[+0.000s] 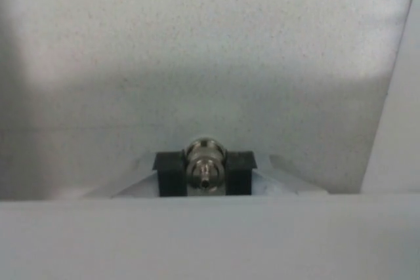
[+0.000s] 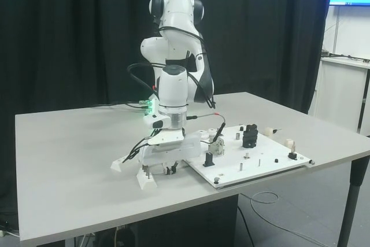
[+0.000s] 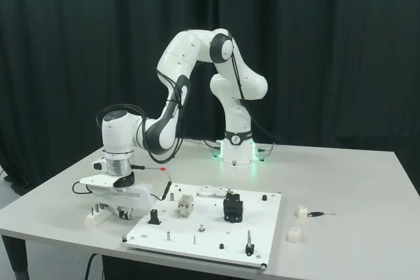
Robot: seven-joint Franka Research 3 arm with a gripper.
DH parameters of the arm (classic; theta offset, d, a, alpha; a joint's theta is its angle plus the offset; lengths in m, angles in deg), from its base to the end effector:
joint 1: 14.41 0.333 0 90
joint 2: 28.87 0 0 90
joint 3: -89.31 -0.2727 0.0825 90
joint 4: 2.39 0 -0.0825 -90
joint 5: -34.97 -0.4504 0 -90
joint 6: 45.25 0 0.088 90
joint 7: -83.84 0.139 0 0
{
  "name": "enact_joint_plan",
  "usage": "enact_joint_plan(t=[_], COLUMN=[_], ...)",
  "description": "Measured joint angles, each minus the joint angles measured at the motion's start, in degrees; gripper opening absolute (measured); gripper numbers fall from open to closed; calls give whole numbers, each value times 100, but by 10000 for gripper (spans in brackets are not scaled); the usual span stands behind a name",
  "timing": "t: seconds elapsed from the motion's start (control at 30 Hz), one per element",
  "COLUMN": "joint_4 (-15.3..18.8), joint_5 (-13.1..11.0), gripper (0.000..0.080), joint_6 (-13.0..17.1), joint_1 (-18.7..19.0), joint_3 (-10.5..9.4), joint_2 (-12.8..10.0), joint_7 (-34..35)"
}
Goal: Pick BNC.
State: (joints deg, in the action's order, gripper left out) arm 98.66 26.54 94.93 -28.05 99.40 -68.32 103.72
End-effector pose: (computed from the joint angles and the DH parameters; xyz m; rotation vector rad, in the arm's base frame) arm 0.6198 -0.2728 0.0632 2.8565 -1.2657 0.0126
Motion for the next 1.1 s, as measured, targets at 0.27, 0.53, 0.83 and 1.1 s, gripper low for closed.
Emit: enact_joint_plan(t=[0.27,0.53,0.83,1.1], joint_4=[-21,-134,-159,-176], joint_5=[0,0,0,0], gripper=[125,125,124,124], joint_6=[50,-22,-160,-257], joint_1=[48,81,81,97], joint_3=[51,93,116,149], joint_2=[-1,35,131,167], joint_7=[-35,132,192,194])
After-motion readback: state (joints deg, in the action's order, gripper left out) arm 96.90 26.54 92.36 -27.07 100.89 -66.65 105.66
